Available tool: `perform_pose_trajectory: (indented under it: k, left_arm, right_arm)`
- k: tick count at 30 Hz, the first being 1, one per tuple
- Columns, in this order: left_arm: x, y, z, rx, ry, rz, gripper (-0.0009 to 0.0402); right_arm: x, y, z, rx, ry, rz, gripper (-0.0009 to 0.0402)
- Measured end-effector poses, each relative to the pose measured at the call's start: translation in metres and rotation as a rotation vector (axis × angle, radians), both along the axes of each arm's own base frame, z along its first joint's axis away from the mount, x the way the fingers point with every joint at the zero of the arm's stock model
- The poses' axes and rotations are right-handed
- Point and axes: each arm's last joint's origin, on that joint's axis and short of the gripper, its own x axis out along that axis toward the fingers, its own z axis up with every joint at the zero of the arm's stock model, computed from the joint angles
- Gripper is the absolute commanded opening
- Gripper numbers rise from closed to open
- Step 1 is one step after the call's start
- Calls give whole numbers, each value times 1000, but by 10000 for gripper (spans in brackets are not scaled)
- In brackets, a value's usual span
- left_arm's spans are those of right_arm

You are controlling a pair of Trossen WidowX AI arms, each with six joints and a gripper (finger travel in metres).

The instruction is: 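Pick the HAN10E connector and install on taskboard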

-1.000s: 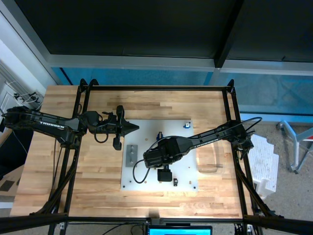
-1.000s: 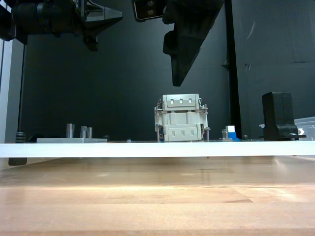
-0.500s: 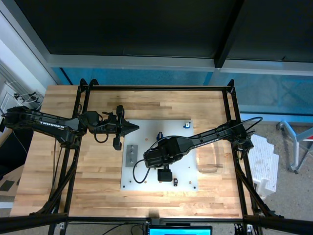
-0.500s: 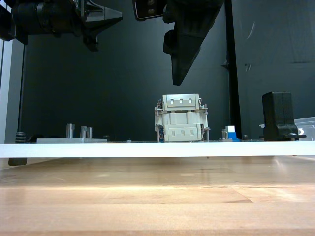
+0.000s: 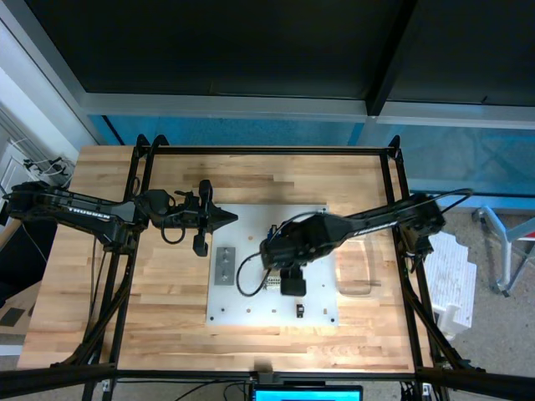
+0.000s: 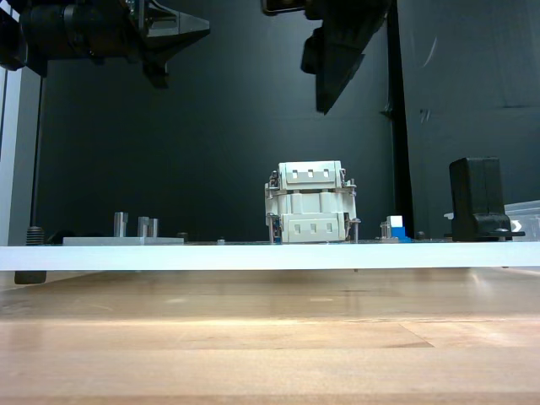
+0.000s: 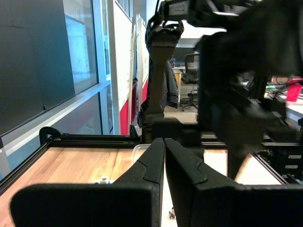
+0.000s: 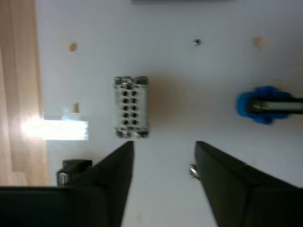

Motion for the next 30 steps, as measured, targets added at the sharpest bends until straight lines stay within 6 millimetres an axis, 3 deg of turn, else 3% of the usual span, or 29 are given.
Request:
perform_pose_trajectory:
  k: [5,8,19,30]
  left_arm:
    - [0,0,0,0,0,0,1]
    - [0,0,0,0,0,0,1]
    - [0,0,0,0,0,0,1]
    - [0,0,0,0,1,0,1]
  right_arm:
    - [-19,-25,10,-4,-66,-5,-6]
    - [-31,-43,15,-14,-110,-12,11]
    - [-71,-94,27,-66,-338,-52,0]
    - [-96,-107,30,-63,-746,-78,0]
